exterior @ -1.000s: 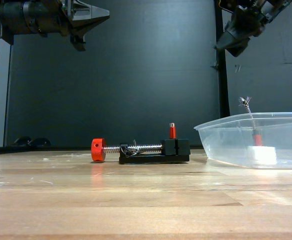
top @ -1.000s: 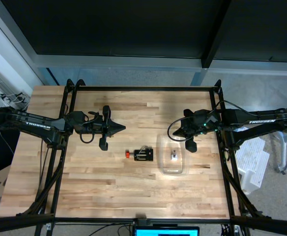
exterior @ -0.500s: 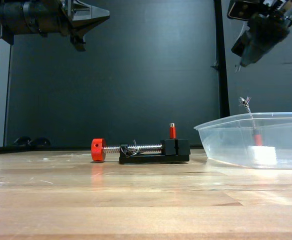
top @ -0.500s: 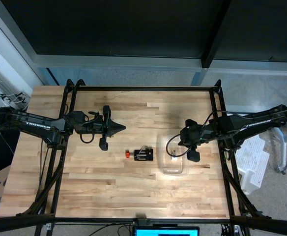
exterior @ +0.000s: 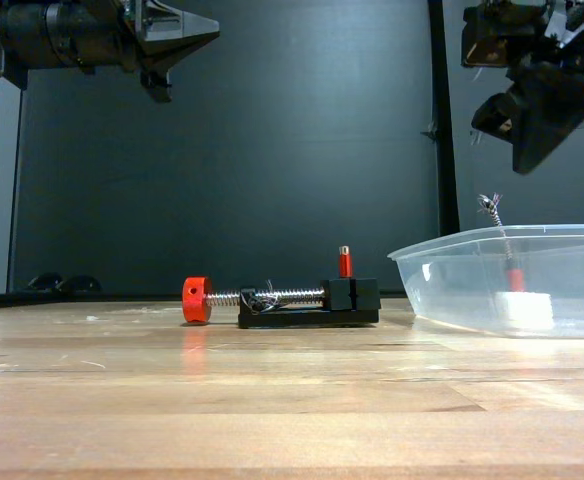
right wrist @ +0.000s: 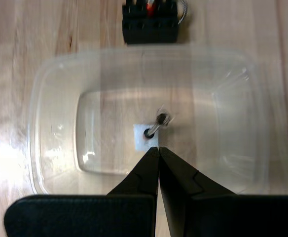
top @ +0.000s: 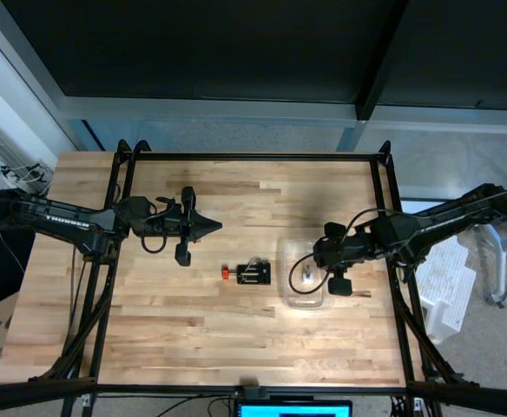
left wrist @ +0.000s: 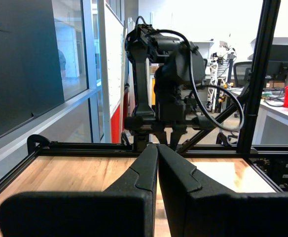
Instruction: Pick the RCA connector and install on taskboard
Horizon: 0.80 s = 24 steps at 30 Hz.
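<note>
The RCA connector [right wrist: 156, 124] is a small grey metal piece with a dark ring. It stands tilted on a small white square [right wrist: 145, 138] inside the clear tray [right wrist: 55, 79]; in the low view its thin stem [exterior: 498, 225] pokes above the rim. The taskboard [top: 253, 274], a black block with a red knob [exterior: 196, 299], lies left of the tray. My right gripper [right wrist: 159, 149] is shut and empty, hovering over the tray just beside the connector [top: 306, 276]. My left gripper [top: 212, 227] is shut and empty, held high over the table's left half.
The clear tray [top: 291, 295] sits right of centre on the wooden table. A black frame rail [top: 253, 157] runs along the far edge, with uprights at both sides. A red post [exterior: 344, 262] stands up from the taskboard [exterior: 307, 303].
The right arm has swung nearer and come down, from beyond the tray to a spot over it, gripper pointing down. The left arm, taskboard and connector have not moved.
</note>
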{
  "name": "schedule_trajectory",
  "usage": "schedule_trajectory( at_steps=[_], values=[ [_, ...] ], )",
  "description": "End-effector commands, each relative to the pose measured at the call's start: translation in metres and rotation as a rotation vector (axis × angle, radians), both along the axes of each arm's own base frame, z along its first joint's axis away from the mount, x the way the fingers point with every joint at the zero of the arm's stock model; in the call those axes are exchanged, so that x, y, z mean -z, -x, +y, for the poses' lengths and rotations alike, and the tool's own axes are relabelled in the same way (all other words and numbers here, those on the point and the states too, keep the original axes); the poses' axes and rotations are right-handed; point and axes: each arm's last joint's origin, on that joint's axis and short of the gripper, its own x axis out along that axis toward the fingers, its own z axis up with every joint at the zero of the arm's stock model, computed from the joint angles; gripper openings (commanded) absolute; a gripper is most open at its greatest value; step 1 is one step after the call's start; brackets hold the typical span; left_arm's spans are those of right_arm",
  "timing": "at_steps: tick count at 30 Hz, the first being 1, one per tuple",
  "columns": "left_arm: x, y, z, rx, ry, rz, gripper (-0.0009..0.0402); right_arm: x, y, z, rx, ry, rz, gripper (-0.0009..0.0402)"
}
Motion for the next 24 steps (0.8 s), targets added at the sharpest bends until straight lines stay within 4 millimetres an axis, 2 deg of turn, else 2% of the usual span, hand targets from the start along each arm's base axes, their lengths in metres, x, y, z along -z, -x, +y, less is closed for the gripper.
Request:
schedule_trajectory(
  at_steps=[1,5,15,18,24],
  values=[
    [0.000,0.000,0.000,0.000,0.000,0.000,0.0000,0.007,-0.004,0.001,0.004,0.007,0.032,0.0000],
    [0.000,0.000,0.000,0.000,0.000,0.000,0.0000,0.012,-0.008,0.002,0.019,0.007,0.059,0.0021],
    [0.000,0.000,0.000,0.000,0.000,0.000,0.0000,0.023,-0.012,0.003,0.025,0.020,0.068,0.0135],
    [0.000,0.000,0.000,0.000,0.000,0.000,0.0000,0.029,-0.012,0.003,0.029,0.023,0.052,0.0148],
    [0.000,0.000,0.000,0.000,0.000,0.000,0.0000,0.040,-0.014,0.004,0.028,0.027,0.061,0.0149]
  ],
)
